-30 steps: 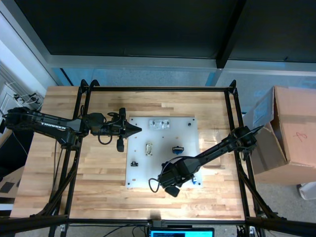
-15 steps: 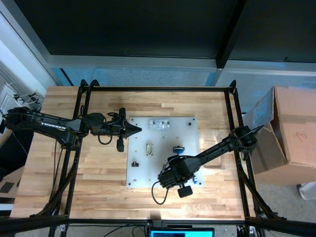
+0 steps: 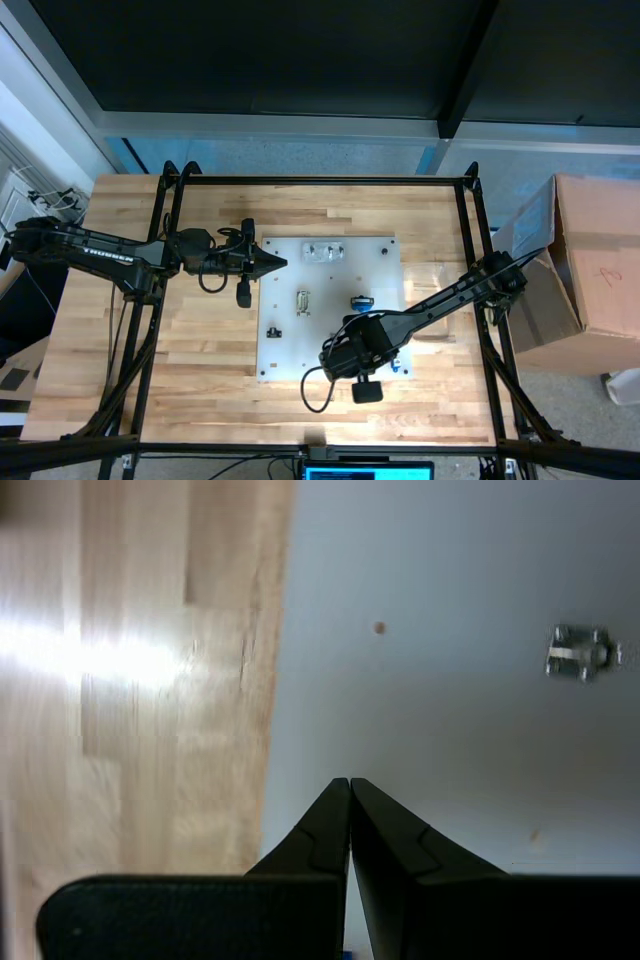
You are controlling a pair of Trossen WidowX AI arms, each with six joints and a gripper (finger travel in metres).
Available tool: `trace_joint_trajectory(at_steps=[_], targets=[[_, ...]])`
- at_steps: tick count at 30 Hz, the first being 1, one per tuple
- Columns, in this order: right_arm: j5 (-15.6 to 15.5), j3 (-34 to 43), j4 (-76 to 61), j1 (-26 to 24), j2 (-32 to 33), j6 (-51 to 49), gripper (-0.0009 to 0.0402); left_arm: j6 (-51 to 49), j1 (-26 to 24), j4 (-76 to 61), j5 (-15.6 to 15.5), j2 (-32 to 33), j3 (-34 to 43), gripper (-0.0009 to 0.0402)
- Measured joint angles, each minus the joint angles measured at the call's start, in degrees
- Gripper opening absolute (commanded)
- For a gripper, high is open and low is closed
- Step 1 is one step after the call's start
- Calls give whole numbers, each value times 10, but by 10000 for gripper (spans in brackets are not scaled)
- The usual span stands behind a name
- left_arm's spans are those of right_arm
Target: Unfasten the M12 nut and place it in the container
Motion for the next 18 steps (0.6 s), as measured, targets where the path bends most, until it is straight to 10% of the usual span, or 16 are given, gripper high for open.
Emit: trace_joint_trajectory(at_steps=[18], targets=[[-29,-91,51,30,-10,109,0,0,0,0,0,0,0,0]])
